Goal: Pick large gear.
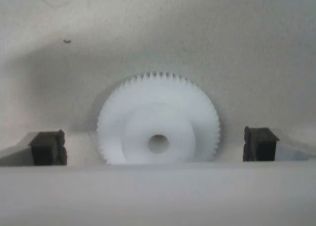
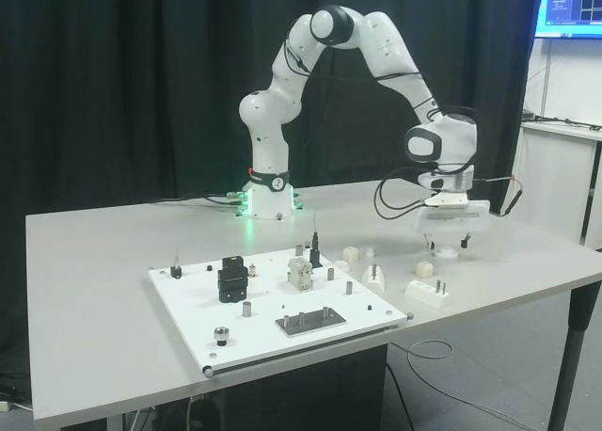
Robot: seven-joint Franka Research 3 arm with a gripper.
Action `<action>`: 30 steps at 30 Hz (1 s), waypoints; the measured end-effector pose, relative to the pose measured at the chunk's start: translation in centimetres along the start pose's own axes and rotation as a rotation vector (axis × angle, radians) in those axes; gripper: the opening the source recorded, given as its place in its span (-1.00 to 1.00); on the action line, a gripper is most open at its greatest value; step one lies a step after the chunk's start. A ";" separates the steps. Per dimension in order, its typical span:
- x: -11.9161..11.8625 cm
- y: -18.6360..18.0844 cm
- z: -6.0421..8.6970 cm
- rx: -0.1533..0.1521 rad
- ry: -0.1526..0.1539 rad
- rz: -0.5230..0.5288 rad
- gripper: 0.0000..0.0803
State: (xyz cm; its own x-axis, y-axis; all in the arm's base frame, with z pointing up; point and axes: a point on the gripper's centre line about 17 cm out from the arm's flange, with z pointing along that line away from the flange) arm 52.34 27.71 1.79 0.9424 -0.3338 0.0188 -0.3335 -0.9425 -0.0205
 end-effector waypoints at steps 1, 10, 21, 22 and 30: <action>0.0 -0.1 0.1 0.003 0.002 -0.001 0.99; -0.1 -0.3 0.6 0.010 0.010 -0.005 0.99; -0.1 -0.3 1.2 0.012 0.015 0.000 0.99; -0.1 -0.3 1.2 0.012 0.015 0.001 0.99; 0.1 -0.2 1.2 0.013 0.016 0.003 0.47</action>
State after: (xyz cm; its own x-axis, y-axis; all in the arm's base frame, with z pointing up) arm 52.50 27.92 0.60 0.9407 -0.3374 0.0346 -0.3363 -0.9412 -0.0332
